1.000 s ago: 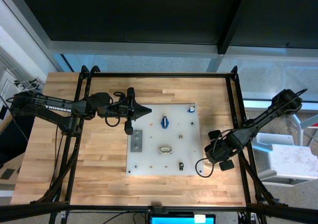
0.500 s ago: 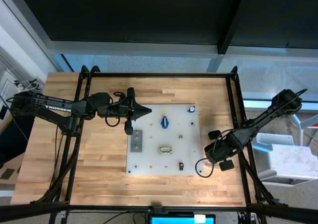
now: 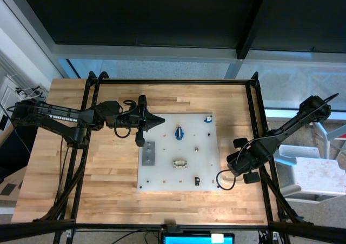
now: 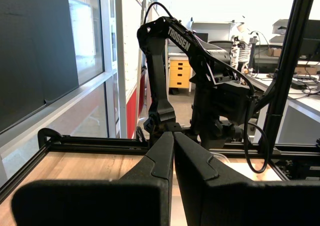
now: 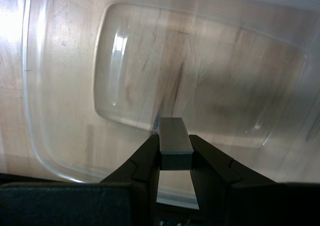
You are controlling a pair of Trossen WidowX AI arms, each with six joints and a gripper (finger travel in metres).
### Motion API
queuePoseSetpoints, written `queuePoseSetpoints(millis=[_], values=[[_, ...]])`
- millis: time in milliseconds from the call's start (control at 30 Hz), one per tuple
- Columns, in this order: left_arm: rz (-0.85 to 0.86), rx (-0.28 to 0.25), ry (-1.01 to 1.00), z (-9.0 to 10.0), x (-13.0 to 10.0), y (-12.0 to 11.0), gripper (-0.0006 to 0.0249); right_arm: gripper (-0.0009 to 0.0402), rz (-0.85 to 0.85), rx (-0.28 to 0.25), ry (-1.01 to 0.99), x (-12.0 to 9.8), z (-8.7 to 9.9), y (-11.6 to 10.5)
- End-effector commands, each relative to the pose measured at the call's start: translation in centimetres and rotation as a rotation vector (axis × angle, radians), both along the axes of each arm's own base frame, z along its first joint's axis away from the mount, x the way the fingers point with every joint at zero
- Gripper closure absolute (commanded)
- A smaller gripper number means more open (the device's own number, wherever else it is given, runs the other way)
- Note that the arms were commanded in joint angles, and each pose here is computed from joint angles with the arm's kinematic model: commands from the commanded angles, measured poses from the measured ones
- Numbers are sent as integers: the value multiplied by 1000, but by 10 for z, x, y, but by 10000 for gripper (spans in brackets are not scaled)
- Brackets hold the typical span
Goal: Pick the 16mm bar and place in it's hole on the taskboard
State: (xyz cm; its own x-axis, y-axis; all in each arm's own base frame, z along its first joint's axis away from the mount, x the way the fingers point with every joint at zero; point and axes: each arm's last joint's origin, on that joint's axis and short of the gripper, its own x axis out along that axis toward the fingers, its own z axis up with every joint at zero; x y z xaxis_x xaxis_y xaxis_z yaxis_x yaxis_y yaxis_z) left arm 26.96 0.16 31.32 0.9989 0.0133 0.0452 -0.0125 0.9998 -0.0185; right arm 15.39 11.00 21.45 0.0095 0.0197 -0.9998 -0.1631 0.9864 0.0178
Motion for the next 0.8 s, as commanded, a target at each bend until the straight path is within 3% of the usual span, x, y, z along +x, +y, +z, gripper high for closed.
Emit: queuePoseSetpoints(millis=[33, 267, 467, 800], values=[[0, 0, 0, 0, 0, 0, 243, 394, -10, 18, 4, 0, 2, 0], [0, 0, 0, 0, 0, 0, 243, 393, -17, 21, -1, 1, 3, -1], [0, 0, 0, 0, 0, 0, 243, 393, -97, 50, -12, 7, 8, -15], [0, 0, 0, 0, 0, 0, 243, 393, -105, 47, -21, 19, 14, -29]])
